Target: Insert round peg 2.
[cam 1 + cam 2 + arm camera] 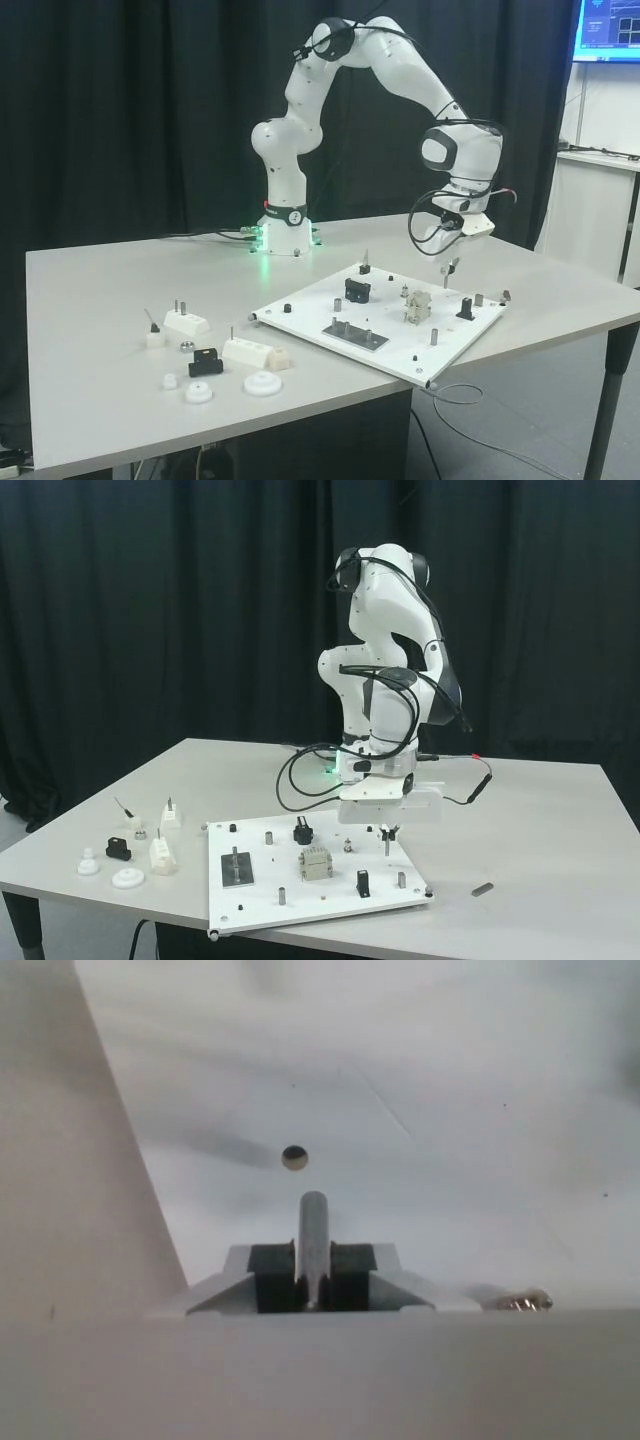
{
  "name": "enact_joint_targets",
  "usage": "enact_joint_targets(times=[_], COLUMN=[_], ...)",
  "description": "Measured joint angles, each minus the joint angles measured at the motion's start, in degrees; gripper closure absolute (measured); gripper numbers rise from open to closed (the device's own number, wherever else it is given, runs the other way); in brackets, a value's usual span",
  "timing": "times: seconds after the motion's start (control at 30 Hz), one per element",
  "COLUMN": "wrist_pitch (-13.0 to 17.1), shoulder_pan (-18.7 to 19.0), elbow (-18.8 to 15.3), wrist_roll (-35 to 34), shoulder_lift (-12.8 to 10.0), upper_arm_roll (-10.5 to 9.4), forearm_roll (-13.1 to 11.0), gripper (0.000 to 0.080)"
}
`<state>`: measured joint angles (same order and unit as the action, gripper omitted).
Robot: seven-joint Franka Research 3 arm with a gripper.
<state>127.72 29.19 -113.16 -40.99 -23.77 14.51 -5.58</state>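
Gripper [313, 1295] clamped on the peg [313, 1235], held upright above the white board [395, 335], near a round hole [294, 1158].

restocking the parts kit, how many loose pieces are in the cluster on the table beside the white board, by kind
white blocks: 3
white round pieces: 3
black piece: 1
small grey piece: 1
total: 8
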Motion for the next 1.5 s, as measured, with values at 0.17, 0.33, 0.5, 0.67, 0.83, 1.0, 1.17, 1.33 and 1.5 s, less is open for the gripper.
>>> enact_joint_targets(times=[0.17, 0.33, 0.5, 0.67, 0.83, 1.0, 1.17, 1.33, 1.5], wrist_pitch=[0.9, 1.1, 1.1, 1.1, 1.1, 1.2, 1.5, 1.8, 1.8], shoulder_pan=[0.0, 0.0, -0.1, -0.1, -0.1, -0.1, -0.2, -0.3, -0.3], elbow=[-0.3, -0.4, -0.4, -0.4, -0.3, -0.3, -0.2, 0.0, 0.3], wrist_roll=[0.0, -0.1, -0.2, -0.5, -0.8, -1.1, -1.1, -1.1, -1.2], shoulder_lift=[-0.4, -0.9, -1.1, -1.3, -1.3, -1.4, -1.6, -1.9, -2.1], upper_arm_roll=[-0.07, -0.17, -0.44, -0.84, -1.27, -1.41, -1.41, -1.40, -1.40], forearm_roll=[0.0, 0.0, -0.1, -0.2, -0.2, -0.2, -0.2, -0.2, -0.2], gripper=[0.0734, 0.0734, 0.0734, 0.0734, 0.0734, 0.0734, 0.0734, 0.0734, 0.0734])
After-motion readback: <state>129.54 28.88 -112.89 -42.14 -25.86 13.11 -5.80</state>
